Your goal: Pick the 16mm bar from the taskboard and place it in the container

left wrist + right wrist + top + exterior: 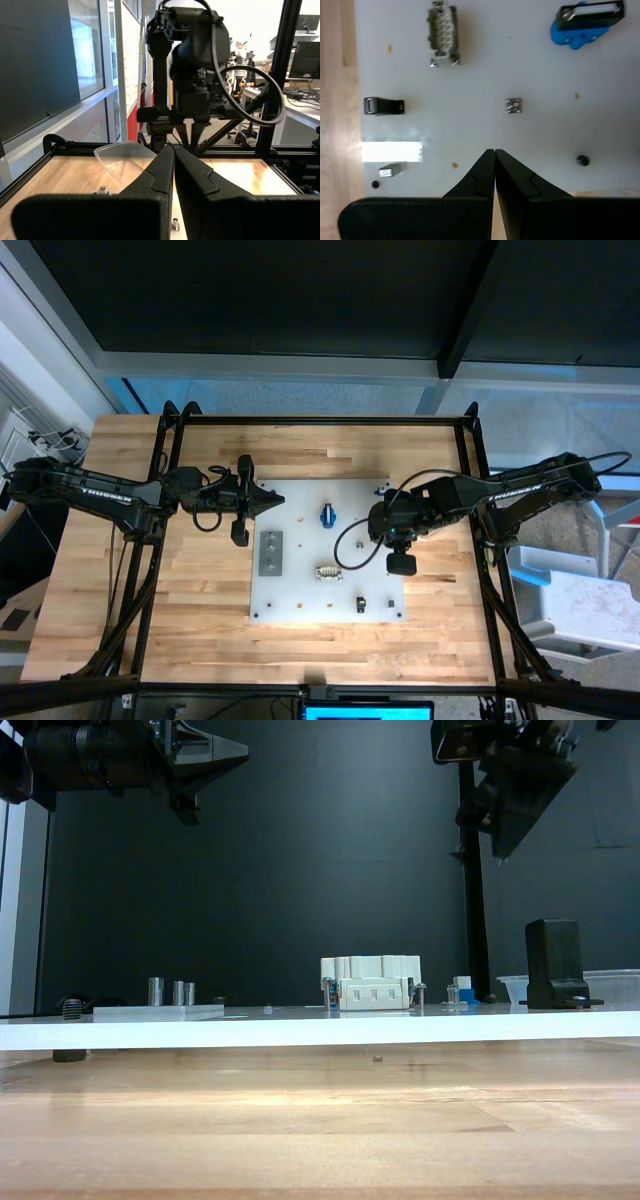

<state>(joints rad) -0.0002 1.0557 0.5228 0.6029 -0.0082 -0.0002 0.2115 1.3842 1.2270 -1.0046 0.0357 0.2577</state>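
Observation:
The white taskboard [300, 595] lies mid-table. Its grey metal block [270, 551] holds short metal bars [156, 991] standing upright; I cannot tell which one is the 16mm bar. My left gripper [279, 500] hovers shut and empty over the board's far left corner, pointing right. Over the board's right side hangs my right gripper [402, 564], high above it, shut and holding nothing, pointing down at bare board [470, 125]. The clear container [124, 159] sits beyond the left gripper's tips [173, 148], below the right arm, and shows low at the right [600, 986].
A blue knob [328, 513], a grey multi-pin connector [326, 573] and a tall black fitting [555, 965] stand on the board. A small metal nut [513, 105] lies just ahead of the right gripper [494, 150]. A black frame borders the wooden table.

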